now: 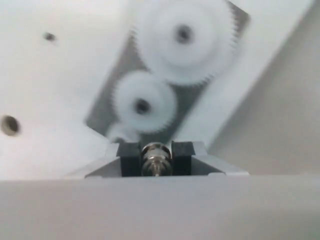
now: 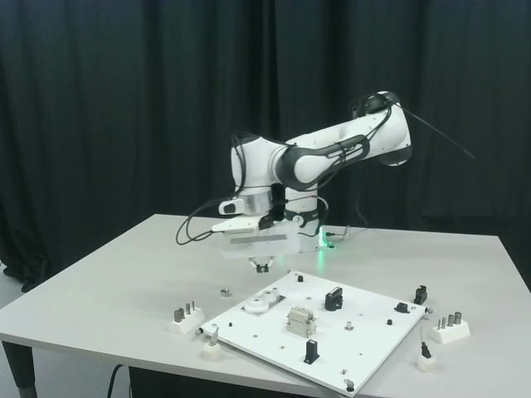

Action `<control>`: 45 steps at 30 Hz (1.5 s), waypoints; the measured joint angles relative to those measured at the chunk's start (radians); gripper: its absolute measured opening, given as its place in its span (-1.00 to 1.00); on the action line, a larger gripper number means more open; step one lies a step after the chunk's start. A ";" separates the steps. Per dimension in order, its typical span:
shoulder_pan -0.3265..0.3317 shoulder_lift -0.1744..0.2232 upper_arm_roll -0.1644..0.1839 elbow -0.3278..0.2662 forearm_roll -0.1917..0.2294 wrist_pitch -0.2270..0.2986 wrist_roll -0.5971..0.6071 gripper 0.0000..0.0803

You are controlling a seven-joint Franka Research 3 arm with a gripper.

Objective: Insert BNC.

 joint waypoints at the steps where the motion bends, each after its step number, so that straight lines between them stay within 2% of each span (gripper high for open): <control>1: 0.008 0.001 -0.001 0.004 0.000 0.000 0.012 -0.69; 15: 0.099 0.001 -0.004 0.066 -0.004 0.012 0.210 -0.69; 25: 0.139 0.007 0.004 0.138 -0.004 0.021 0.328 -0.69; 32: 0.150 0.011 0.030 0.197 -0.004 0.040 0.381 -0.69; 45: 0.149 0.011 0.105 0.285 -0.005 0.106 0.462 -0.69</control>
